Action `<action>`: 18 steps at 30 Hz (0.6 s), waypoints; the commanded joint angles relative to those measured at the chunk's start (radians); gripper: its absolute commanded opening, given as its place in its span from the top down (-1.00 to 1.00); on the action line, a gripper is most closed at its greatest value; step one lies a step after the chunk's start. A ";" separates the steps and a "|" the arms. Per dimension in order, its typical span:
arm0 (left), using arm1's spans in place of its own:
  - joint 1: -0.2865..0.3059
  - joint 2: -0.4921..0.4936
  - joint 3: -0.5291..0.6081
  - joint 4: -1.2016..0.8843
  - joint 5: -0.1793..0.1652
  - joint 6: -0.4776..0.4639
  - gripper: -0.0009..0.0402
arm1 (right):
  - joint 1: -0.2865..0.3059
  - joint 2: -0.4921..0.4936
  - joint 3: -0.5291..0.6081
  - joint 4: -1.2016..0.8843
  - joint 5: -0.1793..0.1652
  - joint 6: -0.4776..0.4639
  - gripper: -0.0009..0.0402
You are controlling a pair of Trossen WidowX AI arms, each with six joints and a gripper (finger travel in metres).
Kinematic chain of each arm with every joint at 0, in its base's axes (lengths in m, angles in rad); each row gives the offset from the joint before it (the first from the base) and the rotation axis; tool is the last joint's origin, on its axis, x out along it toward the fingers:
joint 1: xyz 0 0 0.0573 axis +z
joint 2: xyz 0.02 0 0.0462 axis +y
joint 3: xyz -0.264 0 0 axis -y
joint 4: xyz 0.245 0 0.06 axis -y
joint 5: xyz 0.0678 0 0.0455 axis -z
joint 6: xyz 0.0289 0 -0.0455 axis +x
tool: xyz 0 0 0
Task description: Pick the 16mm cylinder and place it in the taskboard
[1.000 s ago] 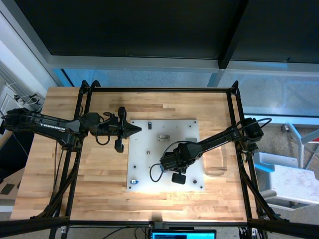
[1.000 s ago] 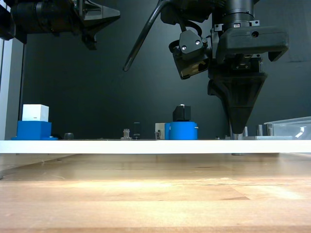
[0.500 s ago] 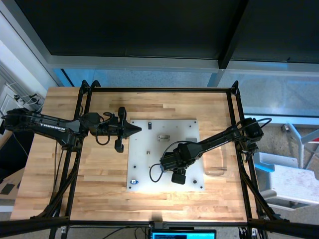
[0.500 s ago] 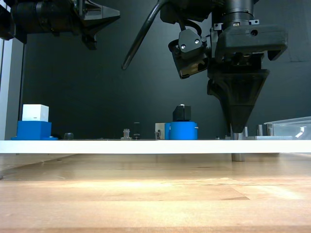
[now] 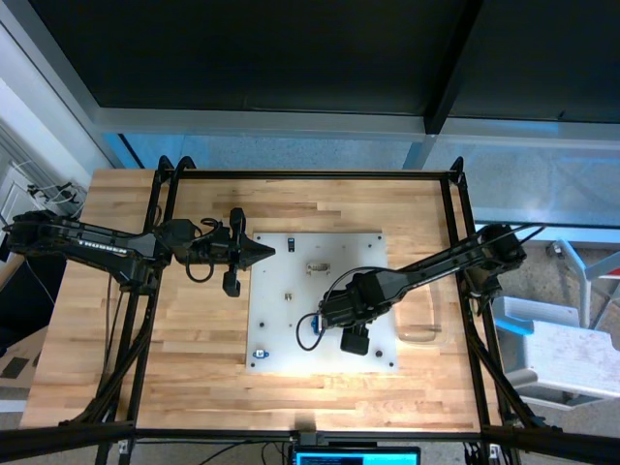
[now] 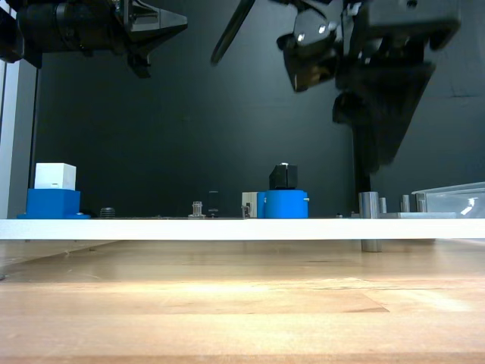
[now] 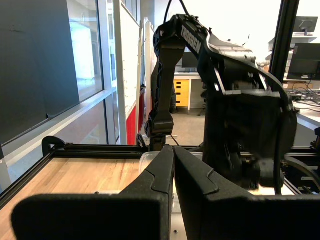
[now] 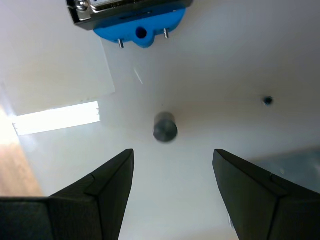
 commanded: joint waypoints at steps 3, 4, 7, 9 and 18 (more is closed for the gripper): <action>0.000 0.000 0.000 0.000 0.000 0.000 0.96 | 0.000 -0.066 0.000 -0.033 0.001 0.002 -0.11; 0.000 0.000 0.000 0.000 0.000 0.000 0.96 | 0.000 -0.077 0.000 -0.037 0.001 0.002 -0.11; 0.000 0.000 0.000 0.000 0.000 0.000 0.96 | 0.000 -0.105 0.000 -0.050 0.001 0.001 -0.11; 0.000 0.000 0.000 0.000 0.000 0.000 0.96 | 0.000 -0.120 0.000 -0.060 0.002 -0.001 -0.11; 0.000 0.000 0.000 0.000 0.000 0.000 0.96 | 0.000 -0.179 0.000 -0.084 0.001 -0.002 -0.11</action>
